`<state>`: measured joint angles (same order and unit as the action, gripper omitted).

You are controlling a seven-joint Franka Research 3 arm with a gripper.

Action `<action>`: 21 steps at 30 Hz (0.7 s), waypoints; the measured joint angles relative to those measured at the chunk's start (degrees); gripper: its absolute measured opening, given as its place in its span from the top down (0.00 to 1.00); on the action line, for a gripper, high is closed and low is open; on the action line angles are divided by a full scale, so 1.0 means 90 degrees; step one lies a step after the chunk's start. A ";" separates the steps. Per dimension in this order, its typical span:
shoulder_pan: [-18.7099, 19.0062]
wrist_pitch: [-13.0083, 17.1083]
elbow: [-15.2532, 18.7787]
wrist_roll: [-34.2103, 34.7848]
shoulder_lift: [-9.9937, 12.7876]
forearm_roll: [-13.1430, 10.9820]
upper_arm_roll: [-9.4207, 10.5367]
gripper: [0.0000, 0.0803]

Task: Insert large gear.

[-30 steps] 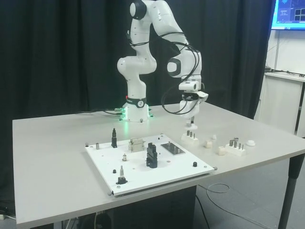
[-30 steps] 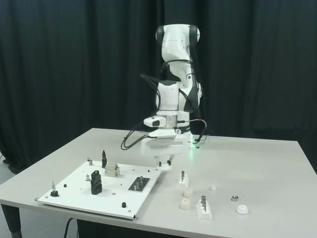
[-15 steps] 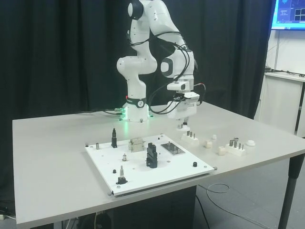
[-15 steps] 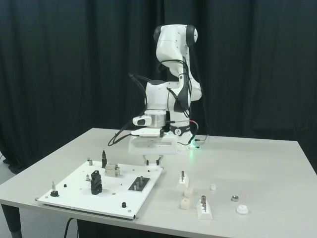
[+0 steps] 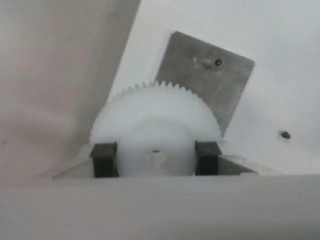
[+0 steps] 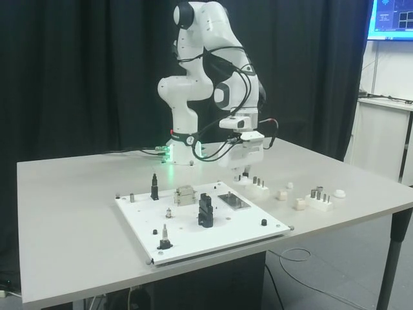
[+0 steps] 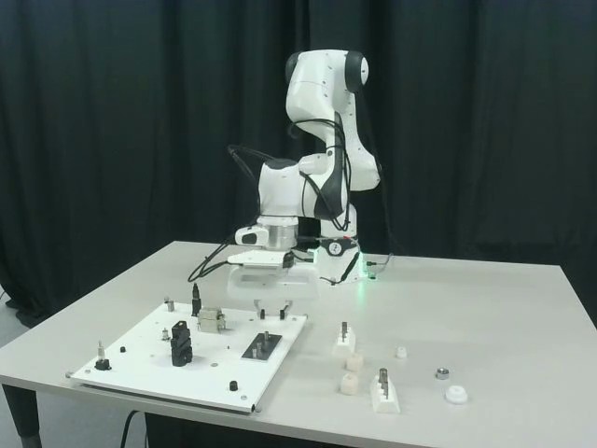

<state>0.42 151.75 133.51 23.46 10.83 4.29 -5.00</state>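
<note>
claw point(image 5: 156, 159): clenched on hub of white toothed plastic large gear point(image 5: 156, 131), black pads either side.
gear position: held in air over far edge of white square assembly board point(image 6: 193, 223) on grey desk point(image 6: 71, 194).
target: grey metal base plate with upright pegs point(image 7: 262, 345), just ahead of gear in wrist view.
step: transport, not yet over peg.
advice: centre bore over peg, keep gear level, descend slowly, release only once seated.

small white blocks point(image 7: 353, 362) lie beside the board point(image 7: 140, 366).
</note>
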 joint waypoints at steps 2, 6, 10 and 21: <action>-0.0026 -0.0062 -0.0074 0.0010 0.0078 -0.0007 -0.0002 0.59; -0.0070 -0.0174 -0.0206 0.0014 0.0206 -0.0019 -0.0011 0.59; -0.0101 -0.0292 -0.0303 0.0014 0.0298 -0.0021 -0.0031 0.59; -0.0102 -0.0489 -0.0374 -0.0013 0.0418 -0.0020 -0.0103 0.59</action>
<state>-0.50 147.34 130.14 23.34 14.58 4.10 -5.93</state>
